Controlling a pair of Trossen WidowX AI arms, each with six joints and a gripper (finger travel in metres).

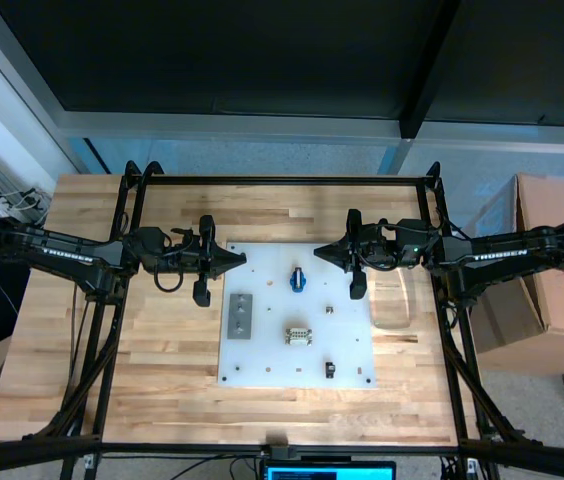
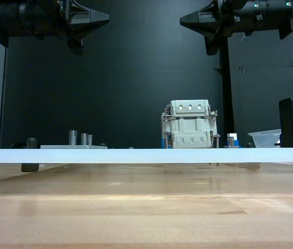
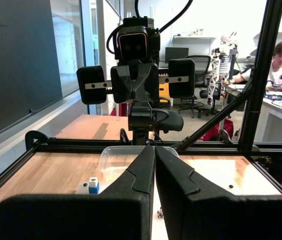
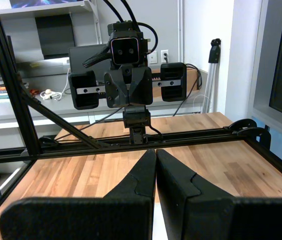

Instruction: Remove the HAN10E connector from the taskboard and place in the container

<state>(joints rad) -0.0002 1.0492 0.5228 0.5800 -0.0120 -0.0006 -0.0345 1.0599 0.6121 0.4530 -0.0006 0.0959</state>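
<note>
HAN10E connector (image 1: 299, 336) upright and, by the look of it, fully in its seat, just 6 o'clock of taskboard (image 1: 262, 365) centre; nothing touching it. Container (image 1: 402, 327) on the worktop (image 1: 162, 380) off the board's 3 o'clock edge. Further back, left gripper (image 1: 239, 258) hangs high over the board's 10 o'clock corner, right gripper (image 1: 320, 253) high near 1 o'clock. Both sets of fingers pinched together, empty. My read: pre-approach, removal not begun. Next: one arm spreads its fingers and drops onto the connector, probably the right, being container-side. Legible text: TROSSEN on left forearm (image 1: 62, 252) and right forearm (image 1: 487, 255).
</note>
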